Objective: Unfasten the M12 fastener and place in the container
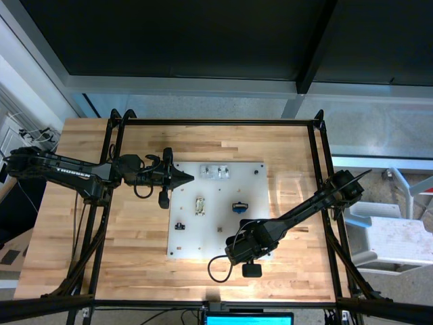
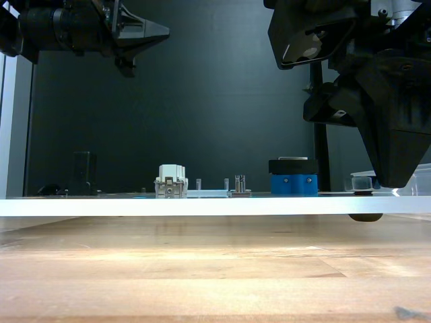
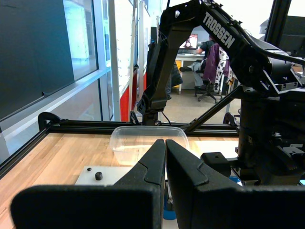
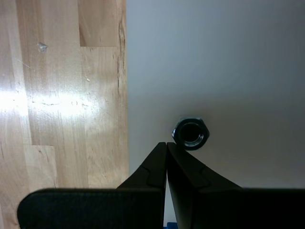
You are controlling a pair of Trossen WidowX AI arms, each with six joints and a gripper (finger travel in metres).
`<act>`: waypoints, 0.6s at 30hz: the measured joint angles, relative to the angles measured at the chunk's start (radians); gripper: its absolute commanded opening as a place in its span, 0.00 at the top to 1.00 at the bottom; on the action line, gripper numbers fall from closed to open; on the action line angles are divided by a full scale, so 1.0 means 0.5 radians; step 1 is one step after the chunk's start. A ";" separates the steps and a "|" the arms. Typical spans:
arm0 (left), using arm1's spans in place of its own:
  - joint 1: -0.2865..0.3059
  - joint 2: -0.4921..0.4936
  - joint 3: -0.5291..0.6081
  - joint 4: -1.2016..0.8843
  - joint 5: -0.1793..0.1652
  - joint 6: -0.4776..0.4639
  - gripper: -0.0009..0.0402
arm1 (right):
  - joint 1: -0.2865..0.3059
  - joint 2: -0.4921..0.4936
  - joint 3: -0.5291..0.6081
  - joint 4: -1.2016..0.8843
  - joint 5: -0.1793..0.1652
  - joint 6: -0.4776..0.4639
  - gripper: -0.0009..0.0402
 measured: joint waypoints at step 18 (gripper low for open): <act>0.000 0.000 0.000 0.000 0.000 0.001 0.98 | -0.002 -0.023 -0.002 -0.169 0.396 0.076 0.98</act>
